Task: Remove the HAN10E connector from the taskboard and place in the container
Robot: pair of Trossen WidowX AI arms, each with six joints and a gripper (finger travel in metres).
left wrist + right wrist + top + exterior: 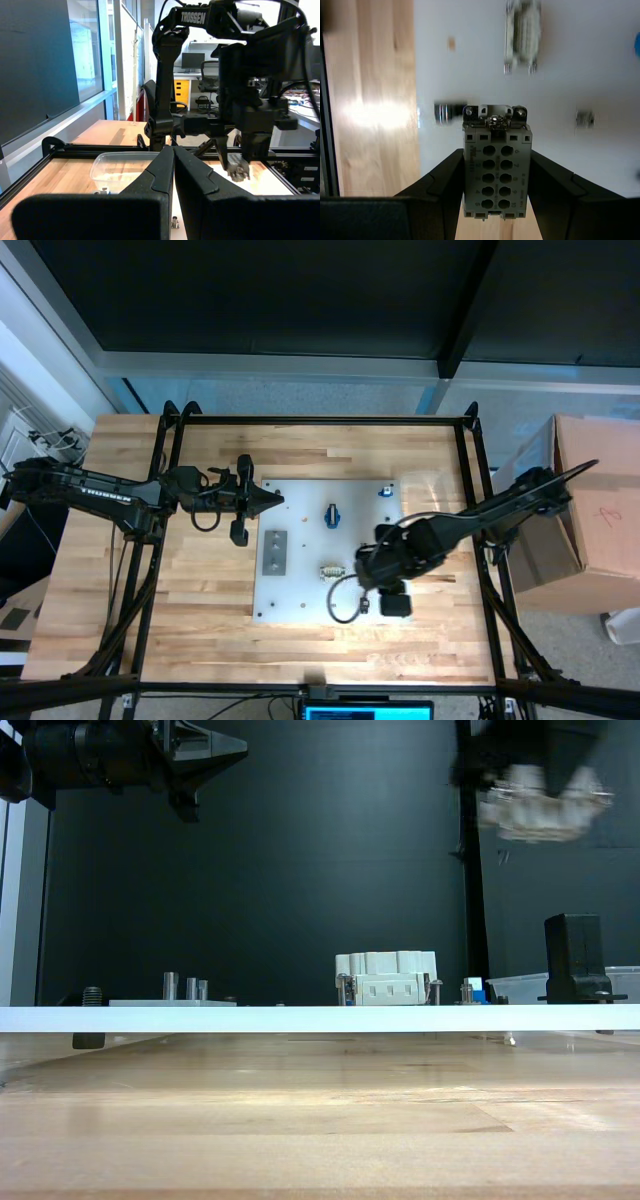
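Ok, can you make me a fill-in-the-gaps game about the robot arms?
The right gripper holds the HAN10E connector high ___ the taskboard.
The left gripper, over the taskboard's left edge, holds ___.
Its fingers touch, so it is ___.
The connector's face shows ___ round holes.
Missing words: above, nothing, shut, ten.

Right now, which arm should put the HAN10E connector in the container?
Right: the right gripper holds the HAN10E connector above the taskboard; the left gripper hangs shut and empty at its left edge.
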